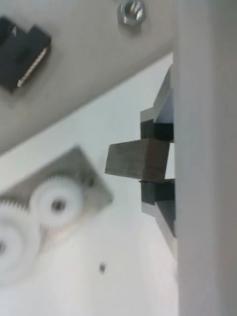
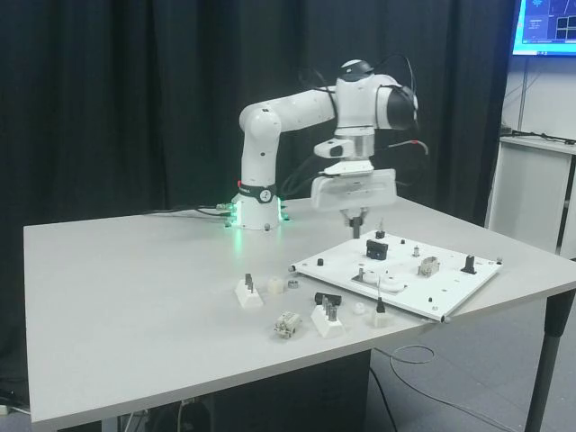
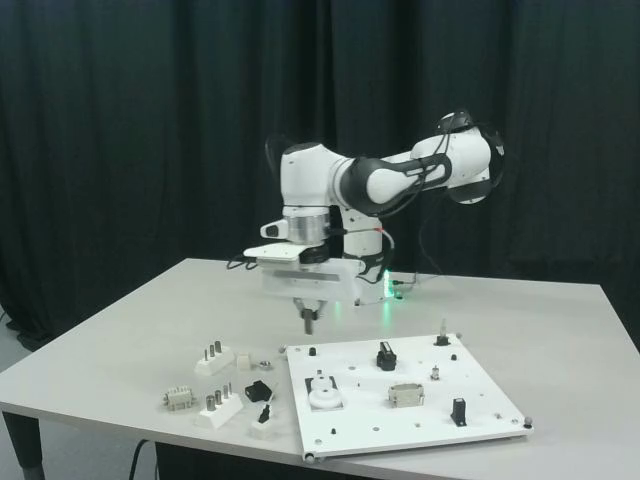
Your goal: Insert square peg 4.
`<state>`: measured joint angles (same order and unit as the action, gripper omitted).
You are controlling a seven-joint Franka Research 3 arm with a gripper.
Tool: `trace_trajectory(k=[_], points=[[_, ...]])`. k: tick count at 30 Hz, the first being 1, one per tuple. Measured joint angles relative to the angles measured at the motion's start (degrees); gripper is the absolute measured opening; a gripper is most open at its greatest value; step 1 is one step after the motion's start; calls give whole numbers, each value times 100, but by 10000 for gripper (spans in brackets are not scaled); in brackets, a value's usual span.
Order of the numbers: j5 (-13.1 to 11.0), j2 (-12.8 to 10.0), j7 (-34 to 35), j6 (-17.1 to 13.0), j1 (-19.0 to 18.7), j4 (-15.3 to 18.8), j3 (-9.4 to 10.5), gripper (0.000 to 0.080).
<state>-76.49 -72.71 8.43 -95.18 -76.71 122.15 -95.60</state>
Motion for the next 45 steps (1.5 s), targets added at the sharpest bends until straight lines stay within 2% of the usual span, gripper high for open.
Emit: trace_trajectory(k=[9,16,30,45], points=[[2,5,974,-27,-213,-486,27,154],[18,5,2067,-97,-268,-1003,128,154],[507,60,4142,-110,-291,-2005,337,154],[574,72,5969,23,-359,-2699,517,154]])
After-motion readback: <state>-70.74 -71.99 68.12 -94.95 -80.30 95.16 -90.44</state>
